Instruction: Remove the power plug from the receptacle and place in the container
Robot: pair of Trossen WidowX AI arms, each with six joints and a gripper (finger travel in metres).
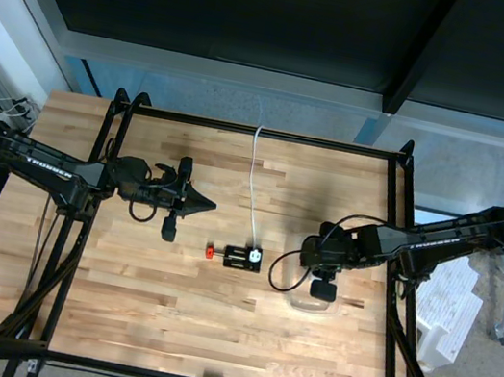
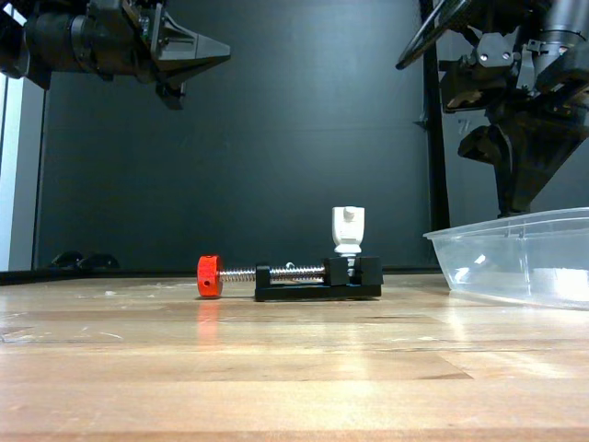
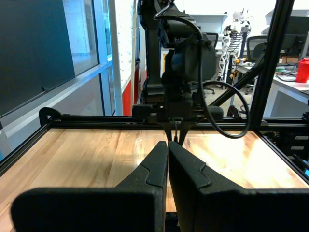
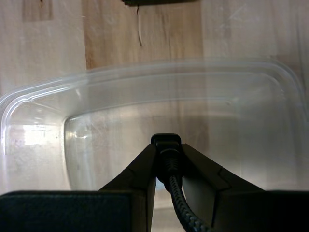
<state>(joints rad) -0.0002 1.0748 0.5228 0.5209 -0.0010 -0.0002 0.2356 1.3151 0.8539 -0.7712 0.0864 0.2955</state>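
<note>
Right gripper (image 4: 167, 149) fingers sit closest to the lens in the right wrist view. They are pinched narrow on the power plug (image 4: 166, 140). Its small black head shows between the tips, and a braided black cord (image 4: 177, 198) trails back between the fingers. Directly beyond the plug is the floor of the container (image 4: 159, 67), clear plastic with rounded corners, resting on the pale wood desk (image 2: 276, 368).

Low view: right gripper points down, tips at about the height of the container's rim. Cannot tell whether the plug touches the plastic.

High view: container lies right of centre on the desk, with the right arm reaching in over it.

Black fixture (image 2: 317, 279) stands near the container's left side, apart from it. Red knob (image 2: 209, 276) is at the fixture's left end on a threaded rod. White cube (image 2: 348, 227) stands upright at its right end. White cable (image 1: 256, 175) runs from the fixture toward the desk's far edge.

Left gripper (image 3: 168, 147) is well left of the fixture, high above the desk, level and pointing toward the right arm. Its fingers are pressed together, tip to tip.
</note>
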